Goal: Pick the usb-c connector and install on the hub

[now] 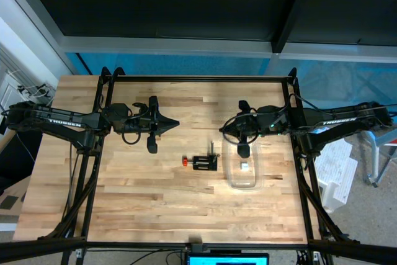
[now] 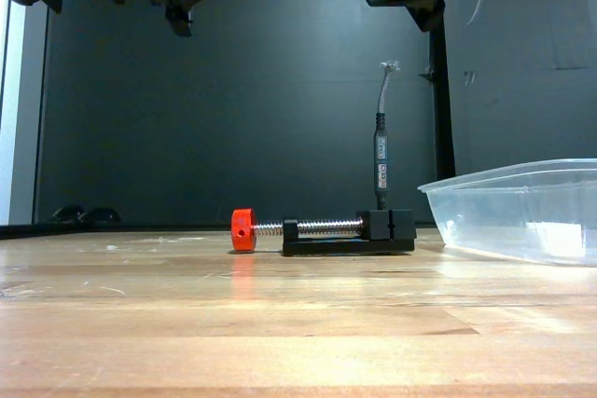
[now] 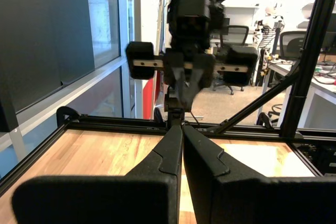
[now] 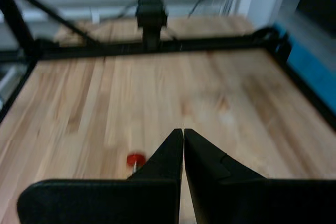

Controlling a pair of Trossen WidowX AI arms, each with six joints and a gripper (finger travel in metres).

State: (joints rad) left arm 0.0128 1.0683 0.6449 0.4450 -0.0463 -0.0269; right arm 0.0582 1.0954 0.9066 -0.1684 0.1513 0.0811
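Hovering shut and empty, the right claw [image 1: 224, 126] sits nearer than the closed left claw [image 1: 176, 123]. The hub [image 1: 205, 162] lies mid-worktop toward the near edge, lengthwise along that edge, with what looks like the usb-c connector [image 2: 381, 148] upright on it.

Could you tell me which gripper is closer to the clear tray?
The right gripper, shut, hovering by the far end of the tray; the left gripper, also shut, hangs beyond the hub.
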